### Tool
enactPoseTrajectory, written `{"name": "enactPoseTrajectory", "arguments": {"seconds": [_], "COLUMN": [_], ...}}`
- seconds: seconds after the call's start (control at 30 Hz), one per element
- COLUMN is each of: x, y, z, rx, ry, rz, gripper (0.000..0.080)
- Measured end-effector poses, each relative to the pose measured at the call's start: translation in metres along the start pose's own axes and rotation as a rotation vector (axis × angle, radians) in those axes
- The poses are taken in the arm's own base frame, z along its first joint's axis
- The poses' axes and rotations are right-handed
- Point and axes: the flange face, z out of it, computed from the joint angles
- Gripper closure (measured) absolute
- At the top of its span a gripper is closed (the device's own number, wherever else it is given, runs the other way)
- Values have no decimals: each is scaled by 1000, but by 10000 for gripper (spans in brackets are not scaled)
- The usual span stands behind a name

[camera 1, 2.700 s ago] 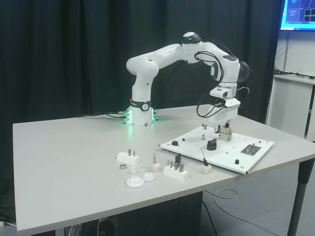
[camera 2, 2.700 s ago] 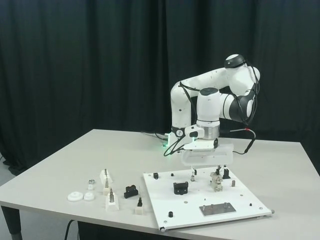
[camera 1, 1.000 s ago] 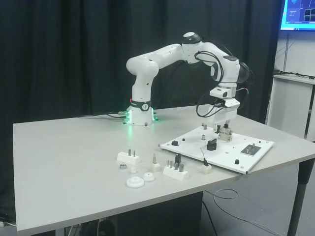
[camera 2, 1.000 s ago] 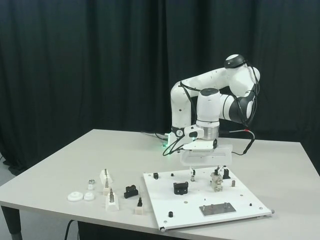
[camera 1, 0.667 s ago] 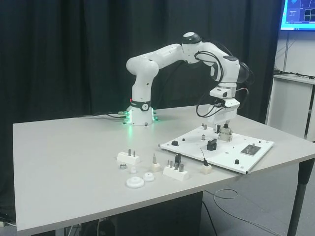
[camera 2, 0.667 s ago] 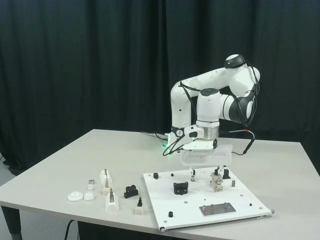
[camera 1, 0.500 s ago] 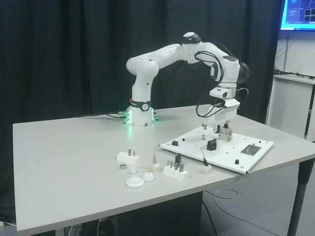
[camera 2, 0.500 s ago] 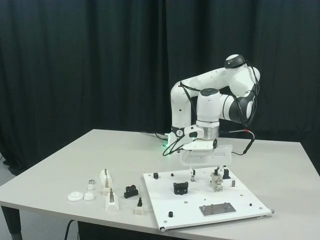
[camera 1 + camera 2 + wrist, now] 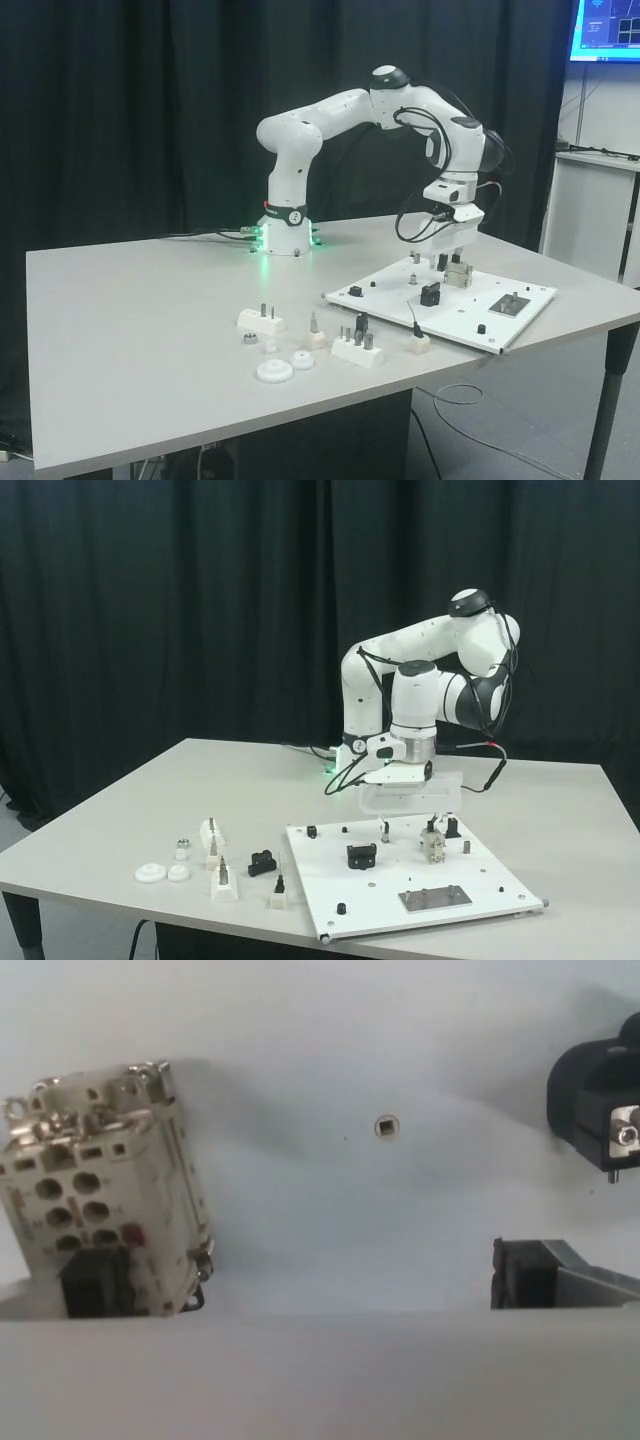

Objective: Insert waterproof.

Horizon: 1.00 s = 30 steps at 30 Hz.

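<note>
Standing by the table here. The gripper [image 9: 312, 1278] hangs low over the white board [image 9: 390, 290], at the board's edge nearest the arm's base. Its jaws are wide apart with nothing between them, just bare board with a tiny hole [image 9: 386, 1127].

The bit I take for the waterproof connector [image 9: 105, 1190], a chunky white-grey block with rows of pin holes facing up, stands on the board near that same edge. From the wrist view it's not in the gap at all. It sits off to one side, right at one black fingertip [image 9: 95, 1280], which overlaps its corner. The other fingertip [image 9: 530, 1275] is well apart from it, closer to a black plug [image 9: 598, 1110] on the board.

The block's long side looks to run roughly across the finger-to-finger line, slightly skewed. My guess: the hand needs a sideways shift toward the block before any closing makes sense.
</note>
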Motion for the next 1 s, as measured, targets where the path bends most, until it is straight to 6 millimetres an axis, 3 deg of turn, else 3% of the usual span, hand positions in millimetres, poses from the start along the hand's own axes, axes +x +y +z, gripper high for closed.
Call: {"name": "enactPoseTrajectory", "arguments": {"seconds": [1.0], "x": [-12], "y": [-20], "z": [-13], "rx": [15], "ry": [21], "rz": [-32], "gripper": [3]}}
